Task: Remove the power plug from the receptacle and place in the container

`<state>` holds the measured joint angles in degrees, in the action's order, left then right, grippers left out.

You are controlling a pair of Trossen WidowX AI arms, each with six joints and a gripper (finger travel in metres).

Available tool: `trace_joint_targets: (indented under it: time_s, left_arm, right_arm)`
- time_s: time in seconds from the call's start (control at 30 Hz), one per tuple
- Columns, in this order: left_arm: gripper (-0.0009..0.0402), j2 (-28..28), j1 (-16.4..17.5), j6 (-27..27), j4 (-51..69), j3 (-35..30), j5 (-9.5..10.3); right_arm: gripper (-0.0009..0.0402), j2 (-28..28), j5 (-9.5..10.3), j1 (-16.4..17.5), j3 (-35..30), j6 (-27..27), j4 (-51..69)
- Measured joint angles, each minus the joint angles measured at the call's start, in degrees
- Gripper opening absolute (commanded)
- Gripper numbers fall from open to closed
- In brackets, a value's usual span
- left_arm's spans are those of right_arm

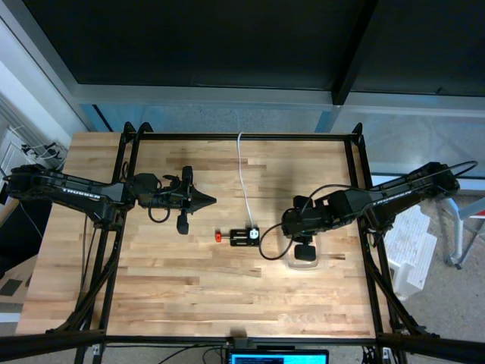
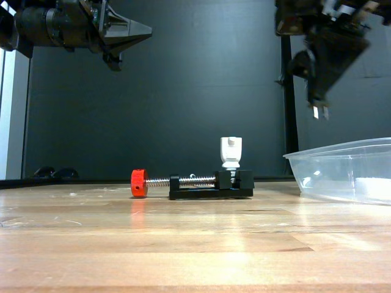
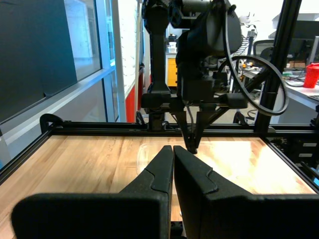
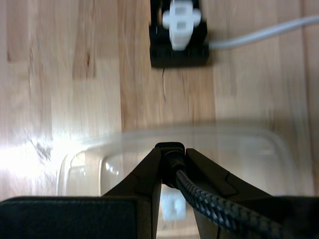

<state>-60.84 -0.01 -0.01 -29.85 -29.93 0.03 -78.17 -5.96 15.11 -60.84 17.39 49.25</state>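
Overhead room light falls evenly on the table [image 1: 189,265] in the high view. Shadows there are faint and soft, and the field toward 12 o'clock stays dark. In the low view we see two silhouettes against a black backdrop: the left gripper [image 2: 145,28] at 10 o'clock, fingers pressed together, and the right gripper [image 2: 318,104] at 1 o'clock, gripping the power plug [image 2: 319,112]. The near wood is blurred and glossy, and the container [image 2: 342,174] at 4 o'clock carries a white highlight. The left wrist view is backlit, its fingers [image 3: 149,184] dark and unfocused. Glare whitens the wood in the right wrist view, where the container's rim is smeared.
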Motion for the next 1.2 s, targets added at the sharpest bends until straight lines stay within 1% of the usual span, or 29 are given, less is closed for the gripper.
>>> trace_joint_targets:
  time_s: [0.23, 0.4, 0.5, 0.6, 0.67, 1.2]
  left_arm:
    - [0.0000, 0.00, 0.00, -0.02, -0.02, 0.00, 0.02]
    - [0.0000, 0.00, 0.00, 0.00, 0.00, 0.00, 0.02]
    - [0.0000, 0.00, 0.00, 0.00, 0.00, 0.00, 0.00]
    - [0.0000, 0.00, 0.00, 0.00, 0.00, -0.02, 0.02]
    - [0.0000, 0.00, 0.00, 0.00, 0.00, -0.02, 0.02]
    - [0.0000, 0.00, 0.00, 0.00, -0.02, -0.02, 0.02]
  right_arm:
    - [0.0000, 3.52, 0.00, 1.16, 6.95, 2.62, -0.66]
    - [0.0002, 4.44, -0.02, 1.44, 10.16, 6.03, -0.68]
    - [0.0014, 4.76, -0.39, 1.42, 11.32, 6.62, -1.25]
    - [0.0036, 4.87, -0.87, 1.31, 12.46, 7.17, -2.19]
    - [0.0054, 5.03, -2.03, 1.25, 13.20, 7.41, -2.36]
    - [0.0196, 5.99, -1.22, 1.25, 12.66, 9.42, -2.69]
